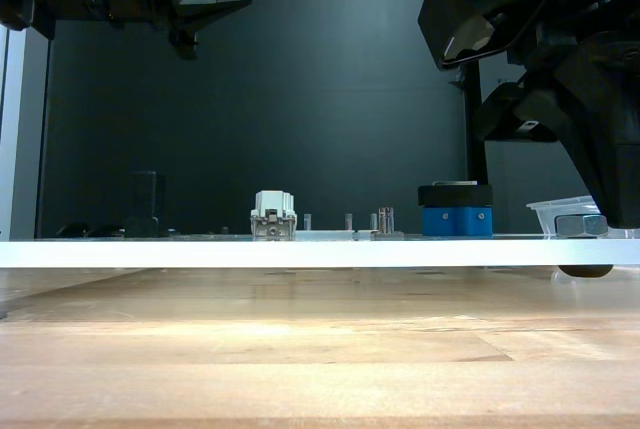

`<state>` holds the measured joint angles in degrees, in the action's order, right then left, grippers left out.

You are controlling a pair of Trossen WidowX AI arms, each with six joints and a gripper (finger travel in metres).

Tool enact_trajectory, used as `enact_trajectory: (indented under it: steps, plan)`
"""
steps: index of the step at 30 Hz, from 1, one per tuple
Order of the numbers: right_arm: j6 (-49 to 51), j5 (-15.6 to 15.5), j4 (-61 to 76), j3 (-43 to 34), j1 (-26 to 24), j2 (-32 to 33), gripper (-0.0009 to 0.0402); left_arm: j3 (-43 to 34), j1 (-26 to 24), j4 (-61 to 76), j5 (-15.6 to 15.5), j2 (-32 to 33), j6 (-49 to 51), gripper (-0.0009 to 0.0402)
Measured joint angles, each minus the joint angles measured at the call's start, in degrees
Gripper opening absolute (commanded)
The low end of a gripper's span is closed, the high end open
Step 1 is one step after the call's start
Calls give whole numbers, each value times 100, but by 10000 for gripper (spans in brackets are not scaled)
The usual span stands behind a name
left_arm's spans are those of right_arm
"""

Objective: Unfasten the M12 nut and place it in the container

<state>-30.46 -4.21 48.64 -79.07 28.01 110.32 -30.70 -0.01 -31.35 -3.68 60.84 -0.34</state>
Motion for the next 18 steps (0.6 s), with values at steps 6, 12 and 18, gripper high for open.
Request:
enact_trajectory:
  steps: [6,12,18]
  plan:
    - [-57,476,162,0,-2,-4,0,0,0,0,0,2,-2,0]
    - [-632,1851,754,-170,-7,-170,0,0,0,0,0,2,-2,0]
    - [-632,1034,780,-184,17,-358,0,0,0,0,0,2,-2,0]
